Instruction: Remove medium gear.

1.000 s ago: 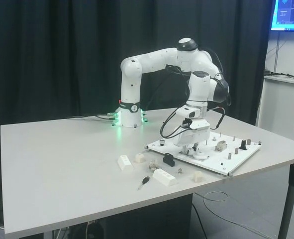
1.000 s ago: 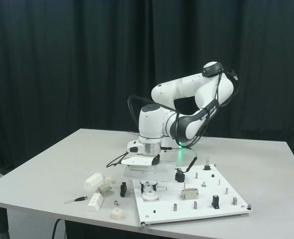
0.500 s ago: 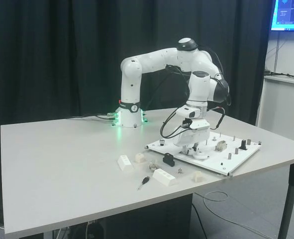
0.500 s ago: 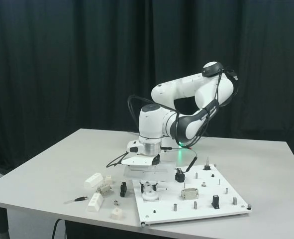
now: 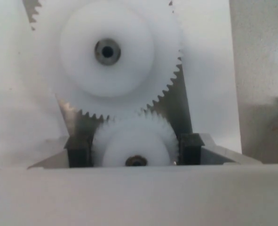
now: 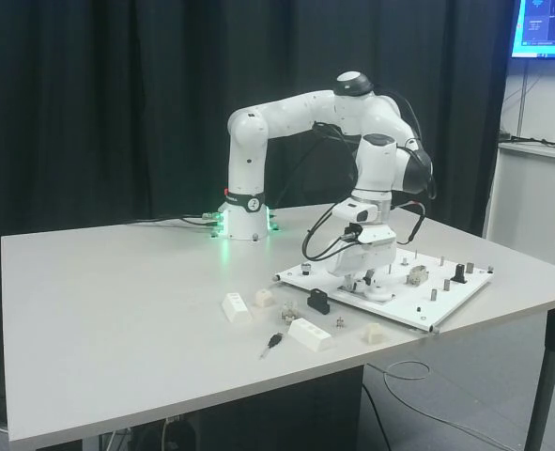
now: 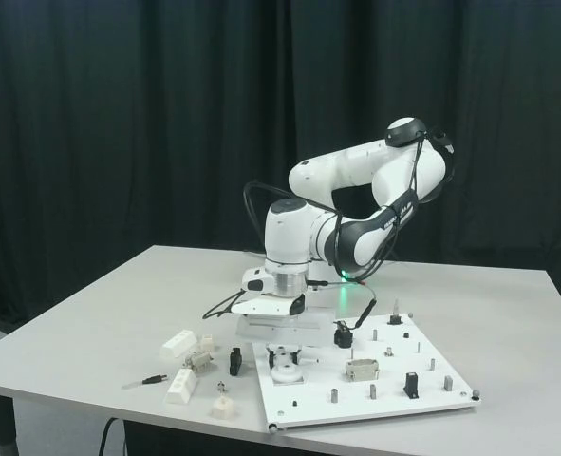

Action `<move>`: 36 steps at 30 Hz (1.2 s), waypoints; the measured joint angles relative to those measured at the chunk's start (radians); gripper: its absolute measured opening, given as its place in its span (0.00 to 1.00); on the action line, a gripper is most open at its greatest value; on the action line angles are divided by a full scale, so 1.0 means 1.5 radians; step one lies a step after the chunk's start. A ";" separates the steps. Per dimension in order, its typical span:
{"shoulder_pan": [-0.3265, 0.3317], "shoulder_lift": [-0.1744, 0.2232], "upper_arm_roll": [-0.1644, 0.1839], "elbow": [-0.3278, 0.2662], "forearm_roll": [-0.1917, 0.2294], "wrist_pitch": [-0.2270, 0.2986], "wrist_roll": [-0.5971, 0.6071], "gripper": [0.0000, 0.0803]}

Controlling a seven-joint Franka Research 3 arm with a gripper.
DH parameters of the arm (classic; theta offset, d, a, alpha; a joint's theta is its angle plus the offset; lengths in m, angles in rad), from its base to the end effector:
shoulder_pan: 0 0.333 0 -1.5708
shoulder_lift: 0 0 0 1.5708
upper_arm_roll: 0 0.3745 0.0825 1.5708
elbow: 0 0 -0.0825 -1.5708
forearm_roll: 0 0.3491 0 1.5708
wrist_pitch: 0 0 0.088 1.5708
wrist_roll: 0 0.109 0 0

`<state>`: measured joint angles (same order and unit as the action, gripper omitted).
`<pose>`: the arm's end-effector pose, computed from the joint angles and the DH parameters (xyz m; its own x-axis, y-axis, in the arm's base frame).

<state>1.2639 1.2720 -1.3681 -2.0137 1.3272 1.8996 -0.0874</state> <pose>0.5663 0.1085 0.2310 0.8330 -0.5529 0.0195 -0.5531 -0.8316 0.0496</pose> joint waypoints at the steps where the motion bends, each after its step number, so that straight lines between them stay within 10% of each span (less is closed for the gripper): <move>1: 0.000 0.000 0.000 0.000 0.000 0.000 0.000 0.49; 36: 0.001 0.000 -0.002 0.000 -0.002 -0.001 0.013 0.49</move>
<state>1.2657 1.2719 -1.3714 -2.0141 1.3238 1.8985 -0.0676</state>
